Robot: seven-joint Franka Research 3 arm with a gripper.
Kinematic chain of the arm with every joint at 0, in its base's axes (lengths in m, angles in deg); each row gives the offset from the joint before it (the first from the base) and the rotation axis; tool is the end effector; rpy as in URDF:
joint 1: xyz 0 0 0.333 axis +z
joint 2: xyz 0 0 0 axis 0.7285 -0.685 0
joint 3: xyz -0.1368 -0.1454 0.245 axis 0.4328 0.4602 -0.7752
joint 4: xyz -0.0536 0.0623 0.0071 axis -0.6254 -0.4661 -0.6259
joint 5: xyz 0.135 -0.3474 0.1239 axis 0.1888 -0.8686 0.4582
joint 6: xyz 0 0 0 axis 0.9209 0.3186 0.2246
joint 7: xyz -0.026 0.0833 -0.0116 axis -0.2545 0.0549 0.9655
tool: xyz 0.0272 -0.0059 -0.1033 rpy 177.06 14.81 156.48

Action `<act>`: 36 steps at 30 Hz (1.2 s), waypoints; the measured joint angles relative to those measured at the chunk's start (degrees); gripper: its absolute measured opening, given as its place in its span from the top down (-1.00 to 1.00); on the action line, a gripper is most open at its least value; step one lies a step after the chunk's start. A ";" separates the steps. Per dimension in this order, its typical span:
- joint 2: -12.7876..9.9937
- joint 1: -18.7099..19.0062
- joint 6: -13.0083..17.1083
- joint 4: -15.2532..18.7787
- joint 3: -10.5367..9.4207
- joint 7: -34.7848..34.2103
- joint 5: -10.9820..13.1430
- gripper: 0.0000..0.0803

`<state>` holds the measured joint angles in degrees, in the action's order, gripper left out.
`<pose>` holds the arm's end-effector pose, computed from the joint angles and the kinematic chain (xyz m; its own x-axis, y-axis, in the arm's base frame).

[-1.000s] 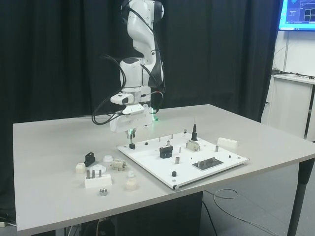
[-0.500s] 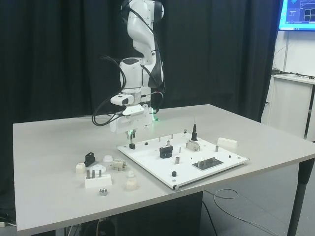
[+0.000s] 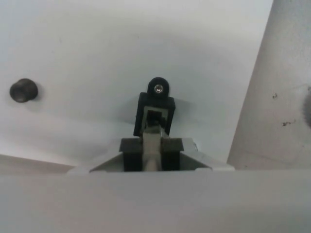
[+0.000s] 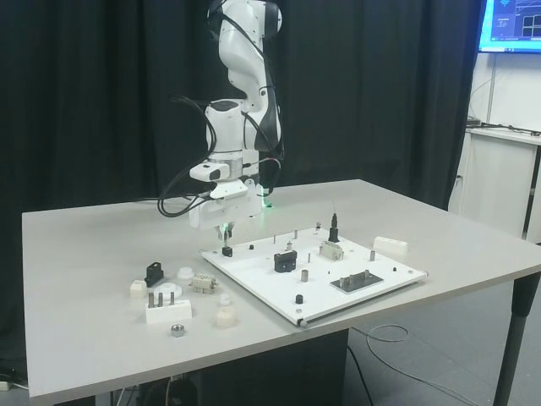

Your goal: Insert Ethernet.

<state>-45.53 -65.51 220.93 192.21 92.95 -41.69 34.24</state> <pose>0.4028 -0.2319 0.2372 0.8980 -0.4398 0.0097 -0.4397 -0.8981 -0.0132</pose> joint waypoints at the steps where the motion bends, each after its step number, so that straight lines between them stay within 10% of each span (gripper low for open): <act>1: -0.01 0.00 0.00 -0.01 -0.01 -0.04 0.06 0.81; 36: -0.60 0.00 0.09 -0.51 -0.22 -2.84 1.07 0.81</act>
